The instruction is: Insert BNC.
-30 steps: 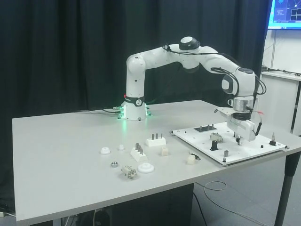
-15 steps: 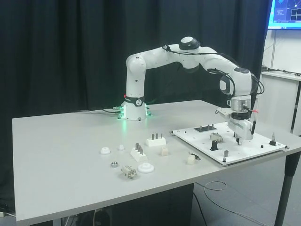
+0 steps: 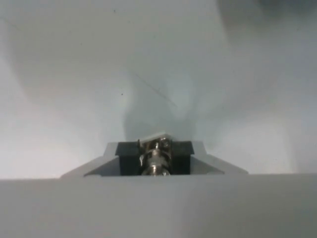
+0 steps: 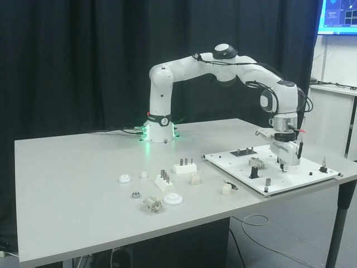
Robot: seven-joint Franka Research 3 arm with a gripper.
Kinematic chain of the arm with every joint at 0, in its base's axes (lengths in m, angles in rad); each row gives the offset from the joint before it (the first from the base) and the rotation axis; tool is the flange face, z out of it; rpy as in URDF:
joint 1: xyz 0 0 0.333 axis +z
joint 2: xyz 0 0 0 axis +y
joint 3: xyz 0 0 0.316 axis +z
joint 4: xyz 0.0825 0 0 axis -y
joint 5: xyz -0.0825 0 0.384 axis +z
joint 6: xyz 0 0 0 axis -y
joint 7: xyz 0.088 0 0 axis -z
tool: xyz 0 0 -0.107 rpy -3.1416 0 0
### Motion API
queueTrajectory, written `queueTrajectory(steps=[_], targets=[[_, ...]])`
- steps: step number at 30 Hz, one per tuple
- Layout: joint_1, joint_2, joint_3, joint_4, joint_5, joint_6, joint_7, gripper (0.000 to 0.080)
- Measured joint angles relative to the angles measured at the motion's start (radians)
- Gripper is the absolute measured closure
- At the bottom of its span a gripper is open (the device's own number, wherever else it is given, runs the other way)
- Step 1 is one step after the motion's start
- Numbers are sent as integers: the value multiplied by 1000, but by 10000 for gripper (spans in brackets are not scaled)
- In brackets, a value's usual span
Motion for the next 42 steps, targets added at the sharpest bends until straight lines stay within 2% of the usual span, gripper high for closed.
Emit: queueTrajectory(steps=[25,26,34,35,40,41,42], targets=[[2,3,-2,-2,0,0,-9,677],[2,4,-2,-3,0,1,-9,629],[2,13,-14,-6,0,12,4,629],[2,13,-18,-6,0,14,4,89],[2,13,-44,-8,0,13,4,89],[2,13,-51,-8,0,12,4,21],[3,13,-57,-8,0,10,3,21]])
